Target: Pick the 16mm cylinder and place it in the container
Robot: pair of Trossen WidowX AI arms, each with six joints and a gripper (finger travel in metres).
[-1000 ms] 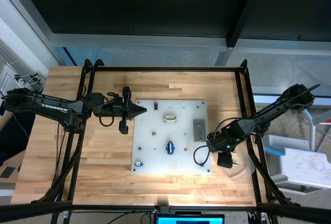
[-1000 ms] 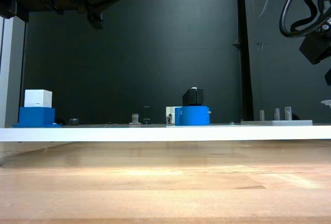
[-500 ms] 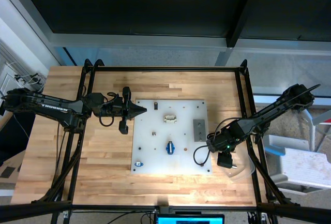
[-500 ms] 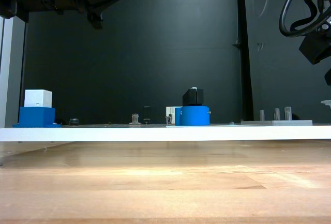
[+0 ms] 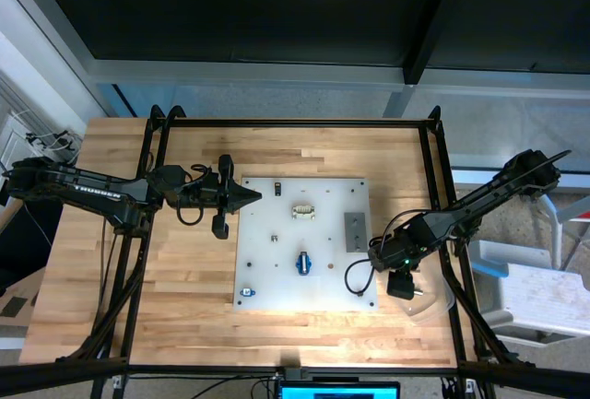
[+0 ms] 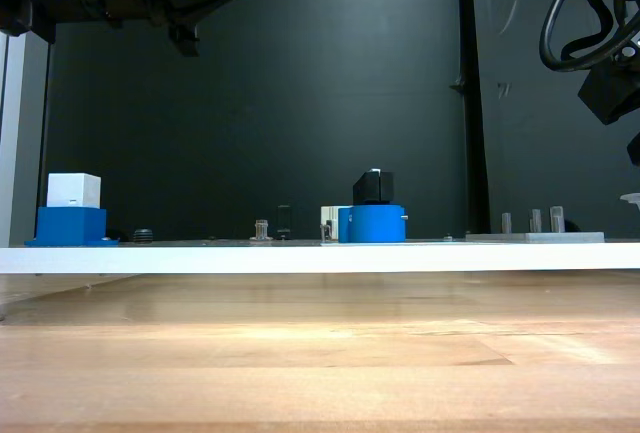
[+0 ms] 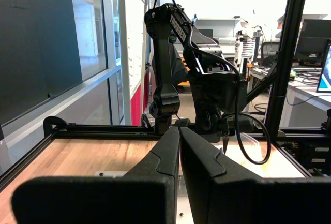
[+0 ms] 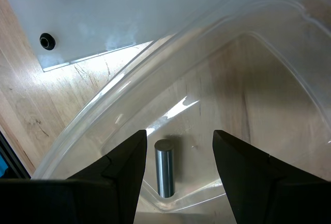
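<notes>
**16mm cylinder is in the container, right hand open above it**

In the right wrist view the 16mm cylinder lies on its side on the floor of the container, close to the curved wall. It's a short silver-grey peg, and it's touching neither finger.

The right hand hangs straight above it with its fingers spread wide. The peg shows in the gap between them, so nothing is gripped.

From the high view, the container sits on the counter just off the near right corner of the white board. The right hand is over the tub's board-side edge. The tub is clear plastic, so it's hard to pick out from up there.

On the board there's a blue part around the middle and a flat grey block toward the right side. The low view shows small pegs standing up on that block.

The left hand is parked up in the air over the board's left edge, well apart from everything else. Its wrist view shows its fingers pressed together and holding nothing.
</notes>
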